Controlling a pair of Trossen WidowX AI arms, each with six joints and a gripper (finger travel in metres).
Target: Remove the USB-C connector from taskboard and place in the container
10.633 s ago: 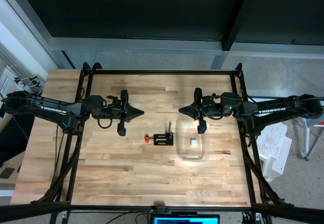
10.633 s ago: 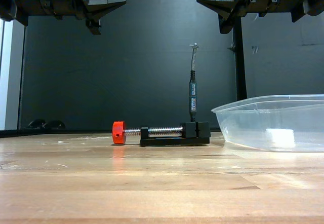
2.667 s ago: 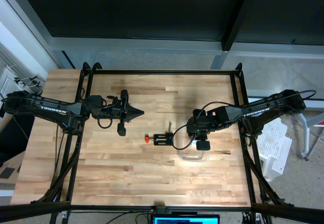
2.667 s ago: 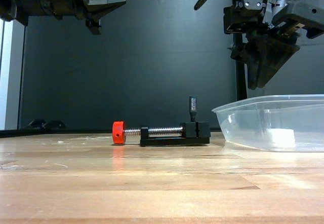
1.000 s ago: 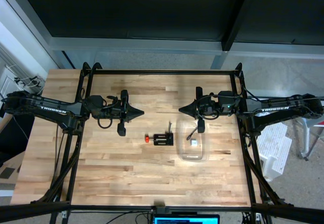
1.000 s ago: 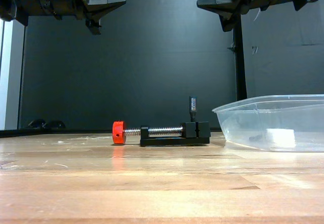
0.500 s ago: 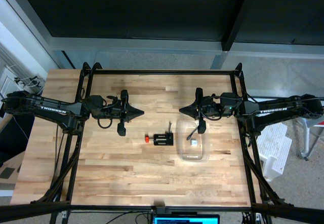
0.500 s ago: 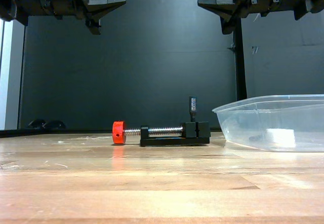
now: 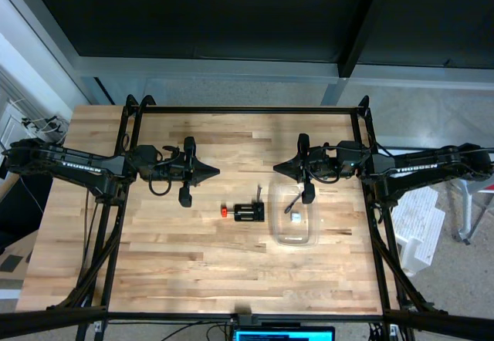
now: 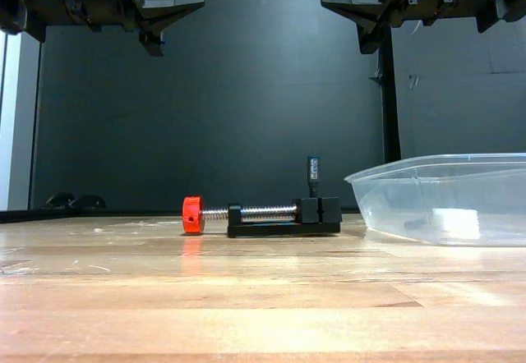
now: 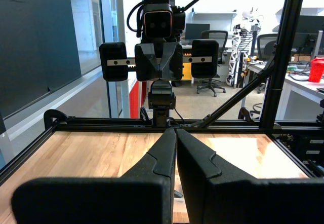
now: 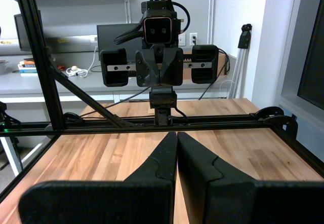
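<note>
Hovering closed above the bench (image 9: 193, 256), left end effector (image 9: 216, 173) and right end effector (image 9: 276, 170) faced inward; plug (image 9: 292, 202) lay slantwise in tub (image 9: 294, 240), nearer the right.

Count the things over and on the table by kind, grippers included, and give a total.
2 grippers: left gripper raised at left, right gripper raised at right, both shut
1 taskboard
1 container
1 USB-C connector, inside the container
1 white square piece, inside too
Total: 6
</note>
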